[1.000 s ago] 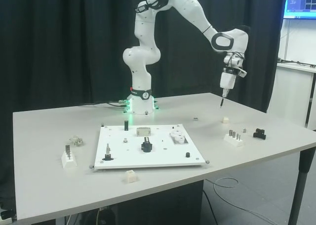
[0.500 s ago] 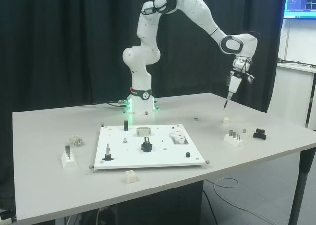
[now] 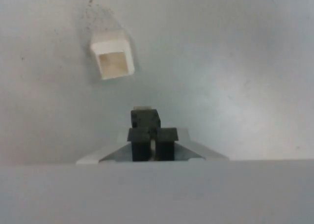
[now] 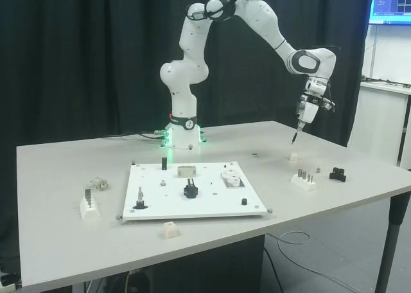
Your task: Place USB.
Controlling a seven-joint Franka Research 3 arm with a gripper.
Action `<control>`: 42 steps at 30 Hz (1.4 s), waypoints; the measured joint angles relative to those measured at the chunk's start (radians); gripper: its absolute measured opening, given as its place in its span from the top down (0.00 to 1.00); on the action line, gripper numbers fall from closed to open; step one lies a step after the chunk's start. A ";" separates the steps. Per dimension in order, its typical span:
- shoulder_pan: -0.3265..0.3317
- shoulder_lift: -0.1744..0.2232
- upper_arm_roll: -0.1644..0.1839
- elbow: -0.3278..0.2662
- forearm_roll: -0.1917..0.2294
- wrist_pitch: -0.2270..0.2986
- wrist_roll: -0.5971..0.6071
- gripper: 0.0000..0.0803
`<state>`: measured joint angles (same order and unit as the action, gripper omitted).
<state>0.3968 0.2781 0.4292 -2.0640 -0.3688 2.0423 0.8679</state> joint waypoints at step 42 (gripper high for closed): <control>-0.017 0.105 0.031 0.057 -0.044 0.010 -0.161 0.98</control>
<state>0.3798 0.3830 0.4603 -2.0066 -0.4127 2.0522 0.7069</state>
